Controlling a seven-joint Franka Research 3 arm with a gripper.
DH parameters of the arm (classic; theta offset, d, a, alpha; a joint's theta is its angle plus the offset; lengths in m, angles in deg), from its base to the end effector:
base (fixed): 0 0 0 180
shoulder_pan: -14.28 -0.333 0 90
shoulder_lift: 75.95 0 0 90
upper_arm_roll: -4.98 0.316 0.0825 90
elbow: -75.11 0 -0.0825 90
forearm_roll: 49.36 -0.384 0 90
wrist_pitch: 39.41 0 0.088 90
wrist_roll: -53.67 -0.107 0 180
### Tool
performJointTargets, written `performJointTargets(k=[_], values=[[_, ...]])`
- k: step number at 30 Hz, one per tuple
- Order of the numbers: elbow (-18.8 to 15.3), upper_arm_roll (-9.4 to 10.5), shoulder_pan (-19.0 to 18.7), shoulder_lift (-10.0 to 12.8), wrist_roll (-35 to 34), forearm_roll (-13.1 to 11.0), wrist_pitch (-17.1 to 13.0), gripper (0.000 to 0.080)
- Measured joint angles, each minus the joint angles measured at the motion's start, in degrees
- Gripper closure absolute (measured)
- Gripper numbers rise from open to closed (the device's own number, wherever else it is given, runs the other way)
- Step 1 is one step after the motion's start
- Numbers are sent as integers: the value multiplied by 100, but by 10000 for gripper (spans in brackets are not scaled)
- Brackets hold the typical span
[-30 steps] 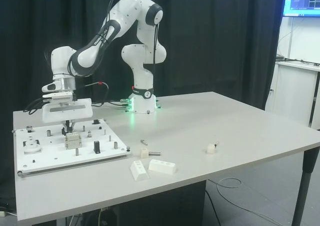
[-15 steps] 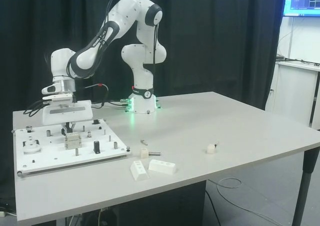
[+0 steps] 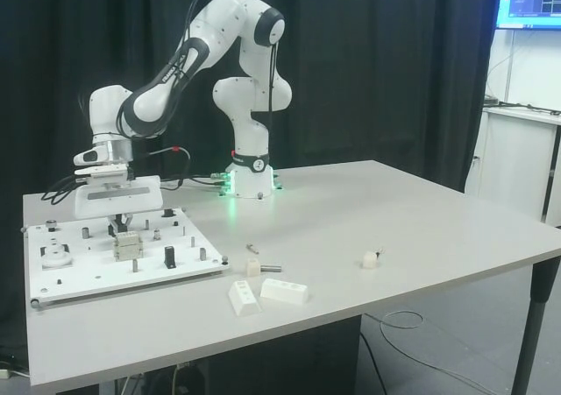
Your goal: Insert square peg 1.
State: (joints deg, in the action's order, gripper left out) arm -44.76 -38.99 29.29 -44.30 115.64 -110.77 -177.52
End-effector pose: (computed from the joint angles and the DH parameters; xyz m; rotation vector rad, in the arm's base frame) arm 0.3042 -0.4911 0.2202 -2.8154 1.0229 -0.4552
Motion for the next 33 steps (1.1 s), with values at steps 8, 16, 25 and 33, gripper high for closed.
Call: performJointTargets(k=[8, 16, 25, 33], values=[[-29, -11, 8, -27, 0, 0, 55, 771], [-71, -12, 28, -62, 5, 0, 76, 771], [-109, -46, 29, -81, 23, 0, 76, 771], [-119, -63, 29, -82, 39, 0, 76, 771]])
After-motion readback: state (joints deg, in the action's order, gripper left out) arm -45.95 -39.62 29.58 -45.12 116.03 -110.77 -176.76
